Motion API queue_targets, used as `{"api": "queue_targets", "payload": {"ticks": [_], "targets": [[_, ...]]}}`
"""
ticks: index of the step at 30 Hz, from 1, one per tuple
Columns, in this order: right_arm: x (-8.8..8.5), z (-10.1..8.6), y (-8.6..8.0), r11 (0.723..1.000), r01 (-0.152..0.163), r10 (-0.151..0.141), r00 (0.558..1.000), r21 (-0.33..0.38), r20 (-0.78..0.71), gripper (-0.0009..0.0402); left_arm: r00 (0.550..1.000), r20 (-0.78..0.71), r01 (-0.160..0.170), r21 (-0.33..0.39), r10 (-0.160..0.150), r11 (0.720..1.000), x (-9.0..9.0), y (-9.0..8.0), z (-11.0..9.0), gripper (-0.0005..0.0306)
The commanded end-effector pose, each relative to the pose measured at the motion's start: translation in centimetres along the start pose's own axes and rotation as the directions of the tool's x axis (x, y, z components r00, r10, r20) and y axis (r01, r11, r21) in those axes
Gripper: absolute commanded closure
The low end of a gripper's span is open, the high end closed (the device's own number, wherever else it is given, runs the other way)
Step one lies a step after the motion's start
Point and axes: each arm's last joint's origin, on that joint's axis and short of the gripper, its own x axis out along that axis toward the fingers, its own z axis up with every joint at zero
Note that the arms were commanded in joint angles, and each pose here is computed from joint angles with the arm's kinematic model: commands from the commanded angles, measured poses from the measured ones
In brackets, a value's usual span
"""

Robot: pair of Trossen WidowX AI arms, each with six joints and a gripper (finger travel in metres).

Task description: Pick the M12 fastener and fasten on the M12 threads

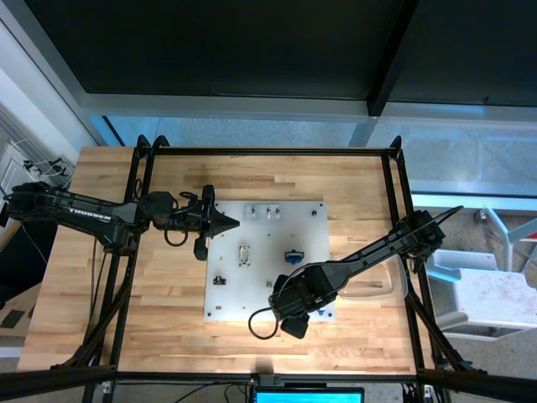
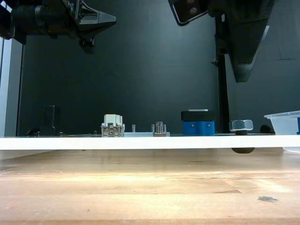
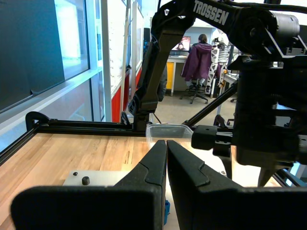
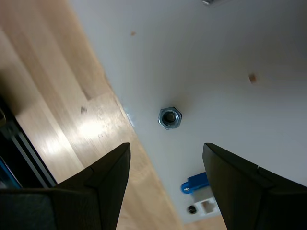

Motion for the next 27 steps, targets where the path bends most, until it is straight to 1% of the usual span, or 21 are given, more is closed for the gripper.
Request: {"api": "queue_targets", "payload": {"ticks": [1, 2, 3, 5, 6, 7, 8, 11, 14, 20, 21, 24, 25, 27], "targets": [[0.01, 0.13, 0.11, 0.988, -0.011, 0.013, 1.000, -0.156, 0.010, 0.0183, 1.000, 0.000, 0.000, 0.000, 0.000, 1.000, 0.00, 0.01, 0.00, 0.0300], [0.01, 0.16, 0.13, 0.972, -0.012, 0.016, 1.000, -0.234, 0.013, 0.0183, 1.000, 0.000, 0.000, 0.000, 0.000, 1.000, 0.00, 0.00, 0.00, 0.0300], [0.10, 0.16, 0.15, 0.948, -0.010, 0.015, 1.000, -0.318, 0.012, 0.0183, 1.000, 0.000, 0.000, 0.000, 0.000, 1.000, 0.00, 0.01, 0.00, 0.0300], [0.27, 0.12, 0.25, 0.883, -0.007, 0.013, 1.000, -0.470, 0.010, 0.0184, 1.000, 0.000, 0.000, 0.000, 0.000, 1.000, 0.00, 0.01, 0.00, 0.0300], [0.30, 0.06, 0.32, 0.841, -0.006, 0.014, 1.000, -0.541, 0.010, 0.0186, 1.000, 0.000, 0.000, 0.000, 0.000, 1.000, 0.00, 0.00, 0.00, 0.0300], [0.42, 0.08, 0.36, 0.805, -0.005, 0.014, 1.000, -0.594, 0.009, 0.0187, 1.000, 0.000, 0.000, 0.000, 0.000, 1.000, 0.00, 0.01, 0.00, 0.0300], [0.50, 0.10, 0.40, 0.785, -0.006, 0.015, 1.000, -0.620, 0.009, 0.0189, 1.000, 0.000, 0.000, 0.000, 0.000, 1.000, 0.00, 0.01, 0.00, 0.0300], [0.50, 0.15, 0.46, 0.758, -0.005, 0.020, 1.000, -0.653, 0.015, 0.0194, 1.000, 0.000, 0.000, 0.000, 0.000, 1.000, 0.00, 0.01, 0.00, 0.0300], [0.50, 0.14, 0.45, 0.731, -0.004, 0.019, 1.000, -0.682, 0.014, 0.0197, 1.000, 0.000, 0.000, 0.000, 0.000, 1.000, 0.00, 0.00, 0.00, 0.0300], [0.50, 0.17, 0.43, 0.729, -0.002, 0.018, 1.000, -0.684, 0.016, 0.0197, 1.000, 0.000, 0.000, 0.000, 0.000, 1.000, 0.00, 0.01, 0.00, 0.0300], [0.54, 0.19, 0.42, 0.725, -0.001, 0.017, 1.000, -0.689, 0.016, 0.0196, 1.000, 0.000, 0.000, 0.000, 0.000, 1.000, 0.00, 0.01, 0.00, 0.0300], [0.72, 0.21, 0.46, 0.689, 0.000, 0.015, 1.000, -0.725, 0.014, 0.0197, 1.000, 0.000, 0.000, 0.000, 0.000, 1.000, 0.00, 0.01, 0.00, 0.0300], [0.74, 0.22, 0.47, 0.680, 0.000, 0.016, 1.000, -0.733, 0.015, 0.0196, 1.000, 0.000, 0.000, 0.000, 0.000, 1.000, 0.00, 0.01, 0.00, 0.0300], [0.97, 0.27, 0.55, 0.675, 0.000, 0.016, 1.000, -0.738, 0.015, 0.0196, 1.000, 0.000, 0.000, 0.000, 0.000, 1.000, 0.00, 0.01, 0.00, 0.0300]]}}
